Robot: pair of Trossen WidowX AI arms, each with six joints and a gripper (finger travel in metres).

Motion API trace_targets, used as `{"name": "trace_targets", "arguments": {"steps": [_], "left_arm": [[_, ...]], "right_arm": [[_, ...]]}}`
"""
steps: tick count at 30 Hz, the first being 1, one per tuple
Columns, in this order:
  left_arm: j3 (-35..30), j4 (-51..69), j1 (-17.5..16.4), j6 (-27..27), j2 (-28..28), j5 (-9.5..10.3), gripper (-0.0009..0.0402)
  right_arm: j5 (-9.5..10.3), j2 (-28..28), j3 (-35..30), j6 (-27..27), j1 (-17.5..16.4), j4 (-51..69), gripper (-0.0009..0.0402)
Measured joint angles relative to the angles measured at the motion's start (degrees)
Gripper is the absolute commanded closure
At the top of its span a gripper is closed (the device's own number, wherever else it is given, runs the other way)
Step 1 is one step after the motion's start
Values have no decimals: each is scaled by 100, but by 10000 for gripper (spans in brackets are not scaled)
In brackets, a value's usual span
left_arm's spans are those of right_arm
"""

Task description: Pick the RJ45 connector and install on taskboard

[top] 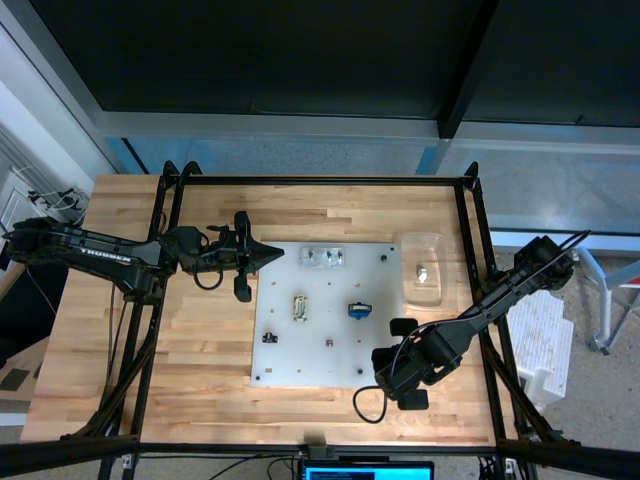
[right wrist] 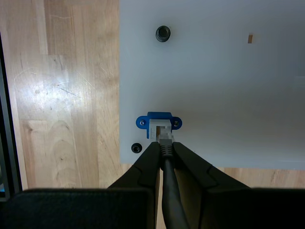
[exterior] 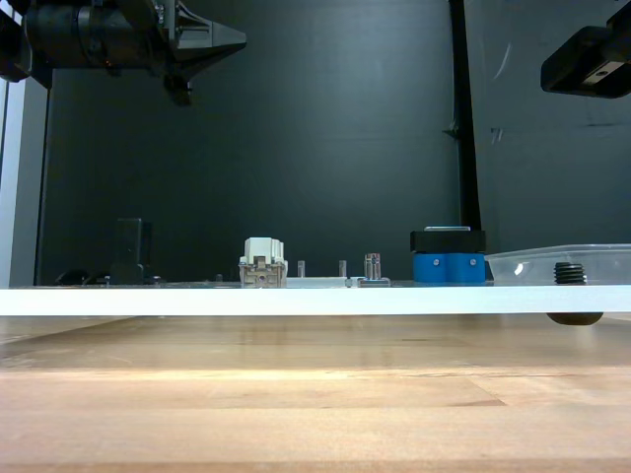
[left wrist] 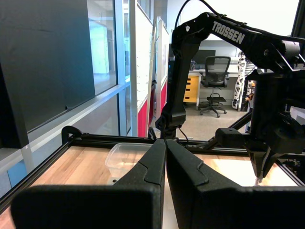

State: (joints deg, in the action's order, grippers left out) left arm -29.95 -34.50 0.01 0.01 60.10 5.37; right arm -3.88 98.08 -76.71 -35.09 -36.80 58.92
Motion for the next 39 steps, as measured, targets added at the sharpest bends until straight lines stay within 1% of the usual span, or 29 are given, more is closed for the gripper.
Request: {"name": "trace_targets", "arguments": {"steps": [13, 20, 39], "left_arm": [[2, 0, 0, 0, 0, 0, 393], [2, 0, 0, 0, 0, 0, 393], [0, 0, 0, 0, 0, 0, 393]], "right_arm": [[0, 0, 76, 0, -7, -109, 393], [44, 0, 129, -4, -9, -173, 393], [44, -17, 319, 17, -11, -382, 393]]}}
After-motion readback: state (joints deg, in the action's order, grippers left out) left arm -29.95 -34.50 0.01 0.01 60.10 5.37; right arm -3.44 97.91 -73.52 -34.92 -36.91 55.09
